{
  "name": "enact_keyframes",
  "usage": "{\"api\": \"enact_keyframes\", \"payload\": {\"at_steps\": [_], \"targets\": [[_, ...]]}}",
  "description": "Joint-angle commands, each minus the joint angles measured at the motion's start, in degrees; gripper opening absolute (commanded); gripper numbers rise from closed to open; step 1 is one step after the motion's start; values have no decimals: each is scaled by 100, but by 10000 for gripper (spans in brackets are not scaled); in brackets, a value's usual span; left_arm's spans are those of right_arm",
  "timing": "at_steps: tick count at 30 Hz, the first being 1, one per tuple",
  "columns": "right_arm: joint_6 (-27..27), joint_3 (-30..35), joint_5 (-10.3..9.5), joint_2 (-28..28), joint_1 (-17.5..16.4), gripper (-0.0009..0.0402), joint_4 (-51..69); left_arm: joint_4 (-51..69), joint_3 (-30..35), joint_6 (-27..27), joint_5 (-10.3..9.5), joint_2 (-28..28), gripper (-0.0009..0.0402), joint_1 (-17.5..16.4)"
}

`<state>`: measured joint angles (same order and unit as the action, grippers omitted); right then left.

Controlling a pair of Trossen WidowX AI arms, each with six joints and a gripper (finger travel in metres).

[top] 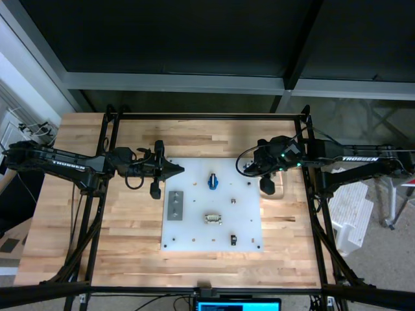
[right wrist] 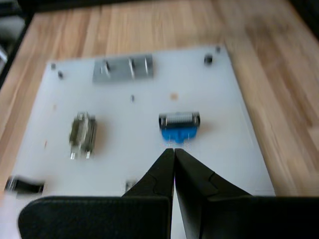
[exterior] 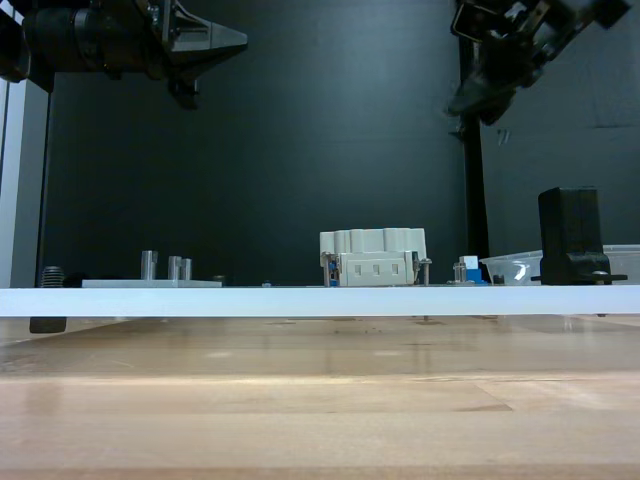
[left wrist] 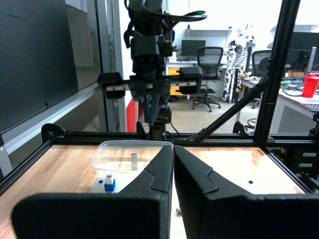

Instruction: Pick the 16mm bar and install on taskboard

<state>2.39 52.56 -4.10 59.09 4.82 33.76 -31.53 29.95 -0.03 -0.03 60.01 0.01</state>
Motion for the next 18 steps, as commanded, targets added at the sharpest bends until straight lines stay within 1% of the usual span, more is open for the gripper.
{"api": "enact_keyframes", "payload": {"at_steps": [1,2,5,8,10,18], "targets": [[15,363,26,-2,-2,0,839,-2,0,2,0,0,0,0],[15,463,50,-2,-2,0,1104,-2,0,2,0,0,0,0],[22,750,219,-2,-2,0,1910,0,0,2,0,0,0,0],[22,970,223,-2,-2,0,2610,0,0,2,0,0,0,-2],[9,1086,278,-2,-2,0,3014,0,0,2,0,0,0,0],[-63,1165,304,-2,-2,0,4074,0,0,2,0,0,0,0]]}}
